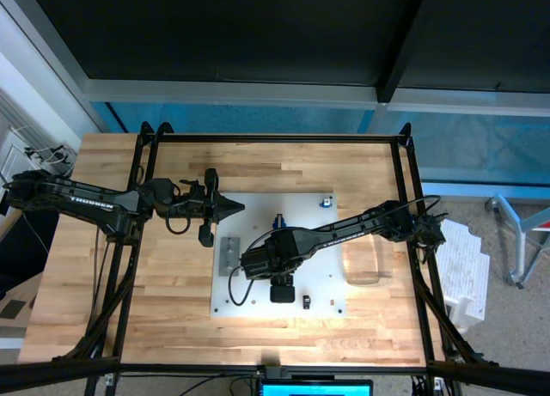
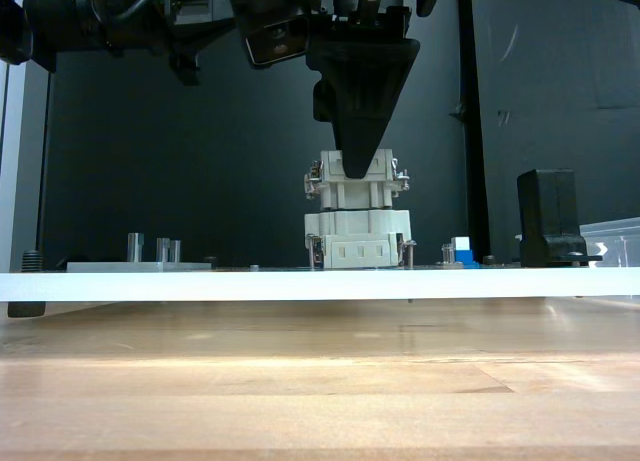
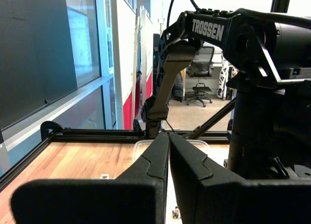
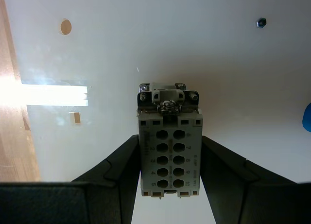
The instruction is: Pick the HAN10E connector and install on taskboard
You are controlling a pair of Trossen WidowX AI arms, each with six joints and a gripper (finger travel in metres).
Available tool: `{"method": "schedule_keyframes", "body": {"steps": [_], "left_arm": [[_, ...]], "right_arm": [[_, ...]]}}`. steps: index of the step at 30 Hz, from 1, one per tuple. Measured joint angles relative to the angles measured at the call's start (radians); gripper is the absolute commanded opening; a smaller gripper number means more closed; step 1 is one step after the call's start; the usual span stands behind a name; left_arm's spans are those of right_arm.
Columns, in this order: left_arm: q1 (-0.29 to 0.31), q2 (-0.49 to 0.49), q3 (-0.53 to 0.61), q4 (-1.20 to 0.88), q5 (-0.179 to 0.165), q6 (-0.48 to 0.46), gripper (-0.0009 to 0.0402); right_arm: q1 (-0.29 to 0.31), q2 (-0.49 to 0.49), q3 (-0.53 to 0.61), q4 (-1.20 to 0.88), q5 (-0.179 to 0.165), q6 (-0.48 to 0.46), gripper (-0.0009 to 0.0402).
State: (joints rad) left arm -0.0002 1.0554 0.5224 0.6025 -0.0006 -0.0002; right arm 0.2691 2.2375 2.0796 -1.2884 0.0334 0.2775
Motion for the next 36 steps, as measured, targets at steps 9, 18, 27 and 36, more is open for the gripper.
{"method": "schedule_keyframes", "body": {"steps": [9, 18, 27, 36], "left_arm": [[0.000, 0.000, 0.000, 0.000, 0.000, 0.000, 0.0001], [0.000, 0.000, 0.000, 0.000, 0.000, 0.000, 0.0001], [0.000, 0.000, 0.000, 0.000, 0.000, 0.000, 0.0001], [0.000, 0.000, 0.000, 0.000, 0.000, 0.000, 0.0001]], "right_arm": [[0.003, -0.001, -0.015, 0.023, 0.000, 0.000, 0.0009], [0.004, -0.006, -0.035, 0.036, -0.007, 0.004, 0.0009], [0.004, -0.006, -0.037, 0.039, -0.008, 0.001, 0.0009], [0.004, -0.007, -0.052, 0.052, -0.008, 0.001, 0.0009]]}}
